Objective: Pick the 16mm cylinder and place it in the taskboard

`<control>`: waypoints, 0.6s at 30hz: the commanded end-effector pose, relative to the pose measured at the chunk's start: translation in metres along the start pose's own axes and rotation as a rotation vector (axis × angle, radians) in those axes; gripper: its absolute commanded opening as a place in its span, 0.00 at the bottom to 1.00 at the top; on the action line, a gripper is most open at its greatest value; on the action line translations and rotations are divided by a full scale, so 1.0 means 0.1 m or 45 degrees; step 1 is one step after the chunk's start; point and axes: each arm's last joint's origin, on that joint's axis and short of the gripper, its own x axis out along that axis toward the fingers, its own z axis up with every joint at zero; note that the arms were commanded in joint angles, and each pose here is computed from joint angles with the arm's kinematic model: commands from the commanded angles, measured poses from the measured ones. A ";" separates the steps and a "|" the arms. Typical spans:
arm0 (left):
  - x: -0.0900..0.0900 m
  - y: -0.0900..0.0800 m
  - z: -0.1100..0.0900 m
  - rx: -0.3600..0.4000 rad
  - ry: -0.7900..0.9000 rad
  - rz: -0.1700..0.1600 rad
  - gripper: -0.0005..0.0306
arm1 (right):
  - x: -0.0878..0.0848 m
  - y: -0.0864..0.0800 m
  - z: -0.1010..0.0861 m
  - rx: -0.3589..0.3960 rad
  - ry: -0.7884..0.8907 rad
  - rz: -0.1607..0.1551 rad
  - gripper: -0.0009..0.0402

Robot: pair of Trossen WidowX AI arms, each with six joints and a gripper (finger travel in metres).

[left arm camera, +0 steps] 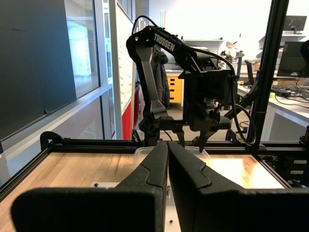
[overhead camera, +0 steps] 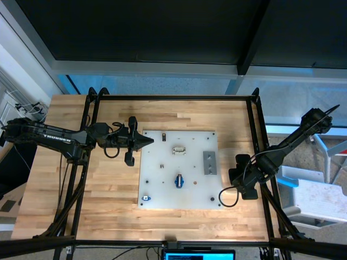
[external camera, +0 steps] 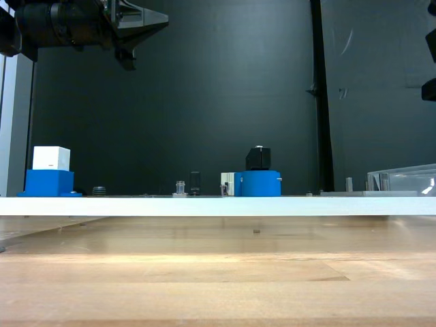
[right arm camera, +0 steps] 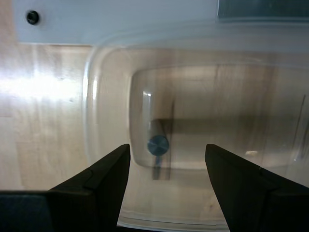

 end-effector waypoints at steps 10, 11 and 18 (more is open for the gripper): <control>0.00 0.00 0.00 0.000 0.000 0.000 0.02 | 0.13 -0.01 -0.05 0.000 0.006 -0.003 0.55; 0.00 0.00 0.00 0.000 0.000 0.000 0.02 | 0.14 -0.01 -0.05 0.000 0.004 -0.001 0.55; 0.00 0.00 0.00 0.001 0.000 0.000 0.02 | 0.24 0.00 -0.04 0.000 -0.002 0.004 0.55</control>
